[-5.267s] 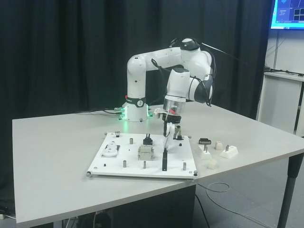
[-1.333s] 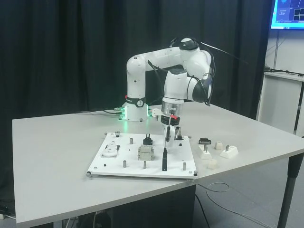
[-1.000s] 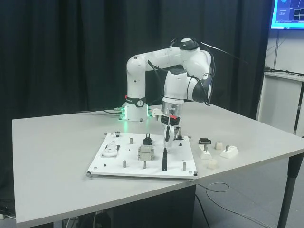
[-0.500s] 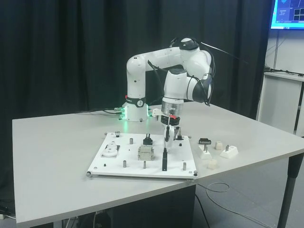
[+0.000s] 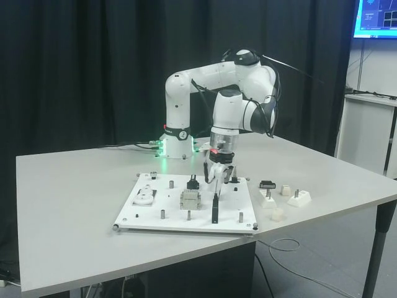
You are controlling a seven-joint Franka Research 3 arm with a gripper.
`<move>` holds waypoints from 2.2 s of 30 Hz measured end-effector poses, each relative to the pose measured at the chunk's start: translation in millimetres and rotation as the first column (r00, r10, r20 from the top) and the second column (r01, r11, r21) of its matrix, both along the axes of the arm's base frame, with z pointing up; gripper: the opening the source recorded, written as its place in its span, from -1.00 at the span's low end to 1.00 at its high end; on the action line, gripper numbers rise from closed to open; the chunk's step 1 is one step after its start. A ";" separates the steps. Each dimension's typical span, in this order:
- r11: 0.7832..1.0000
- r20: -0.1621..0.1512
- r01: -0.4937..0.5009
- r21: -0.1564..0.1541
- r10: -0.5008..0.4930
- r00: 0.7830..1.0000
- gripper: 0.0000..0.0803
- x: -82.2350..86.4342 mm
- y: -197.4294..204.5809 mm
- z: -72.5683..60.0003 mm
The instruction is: Insert BNC.
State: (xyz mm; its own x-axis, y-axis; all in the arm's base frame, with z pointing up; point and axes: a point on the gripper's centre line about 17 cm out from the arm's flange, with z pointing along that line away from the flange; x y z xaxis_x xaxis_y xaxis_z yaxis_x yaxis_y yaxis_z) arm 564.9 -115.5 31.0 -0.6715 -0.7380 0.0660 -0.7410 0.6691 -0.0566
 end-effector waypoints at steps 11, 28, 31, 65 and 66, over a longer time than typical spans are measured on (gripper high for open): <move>0.995 0.019 0.102 0.013 -0.102 0.995 -0.70 0.2 0.5 -0.3; 0.970 0.049 0.237 0.050 -0.240 0.970 -0.70 0.6 0.1 -0.2; 0.964 0.055 0.259 0.063 -0.262 0.963 -0.70 0.7 0.6 -0.2; 0.918 0.083 0.375 0.128 -0.387 0.918 -0.70 1.7 2.7 -0.4; 0.917 0.083 0.377 0.130 -0.389 0.917 -0.70 1.7 2.8 -0.4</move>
